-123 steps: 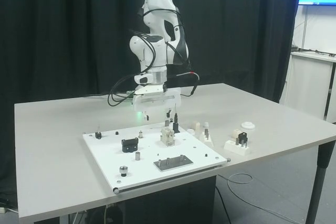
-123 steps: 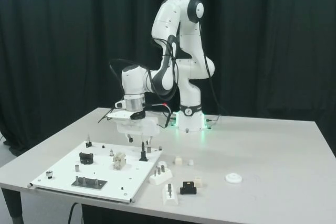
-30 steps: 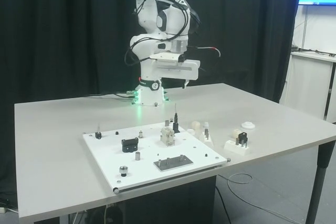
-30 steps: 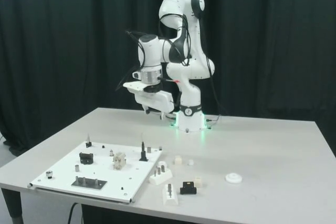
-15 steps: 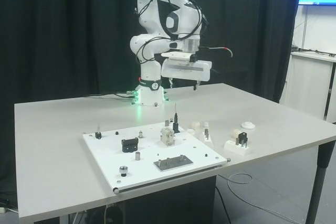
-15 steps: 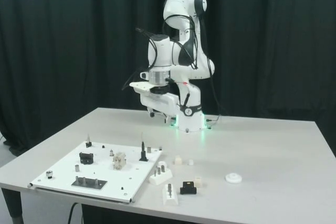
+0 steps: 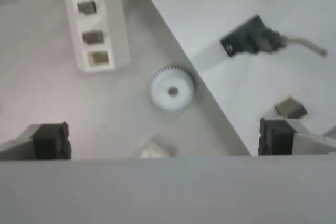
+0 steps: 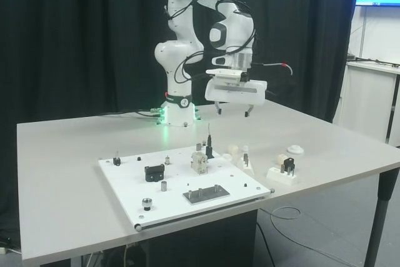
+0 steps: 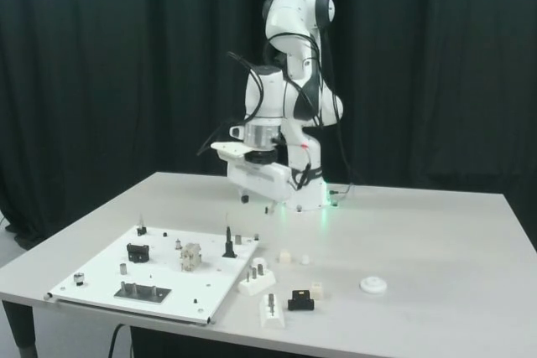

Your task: Pick square peg 3.

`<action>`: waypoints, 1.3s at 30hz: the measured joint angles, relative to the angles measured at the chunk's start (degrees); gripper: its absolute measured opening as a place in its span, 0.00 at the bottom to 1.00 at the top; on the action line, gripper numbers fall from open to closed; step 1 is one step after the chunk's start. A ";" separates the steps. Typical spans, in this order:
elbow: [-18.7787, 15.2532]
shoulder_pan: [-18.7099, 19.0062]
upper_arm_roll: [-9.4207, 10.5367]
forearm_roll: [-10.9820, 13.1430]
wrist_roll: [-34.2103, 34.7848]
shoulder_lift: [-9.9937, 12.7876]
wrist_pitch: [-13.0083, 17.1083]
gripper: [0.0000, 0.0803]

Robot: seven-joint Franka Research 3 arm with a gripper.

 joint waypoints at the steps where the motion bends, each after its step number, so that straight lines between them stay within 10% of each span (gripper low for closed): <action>1: 0.48 0.00 0.01 0.00 0.00 0.59 0.15 1.00; 39: 14.21 -0.17 0.36 8.36 -14.95 17.80 1.75 1.00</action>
